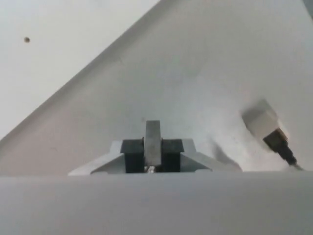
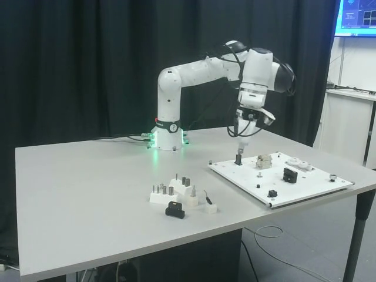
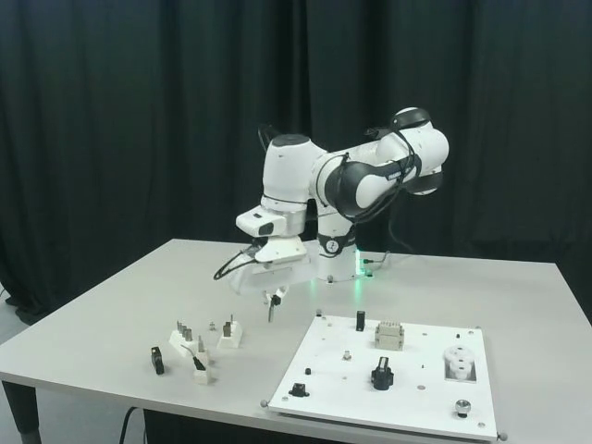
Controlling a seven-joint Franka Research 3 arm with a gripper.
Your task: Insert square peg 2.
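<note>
The claw (image 1: 152,169) pinches the square peg (image 1: 152,142) upright, long axis pointing down, held in the air above the surface (image 2: 88,176) near the white board (image 3: 407,393); its hole must lie below and aside on that board, though which one I cannot tell

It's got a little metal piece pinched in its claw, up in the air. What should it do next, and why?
Probably carry the square peg sideways over the white board, without lowering yet. The gripper is shut on it above the grey table, just off the board's edge, so no socket lies beneath it.
</note>
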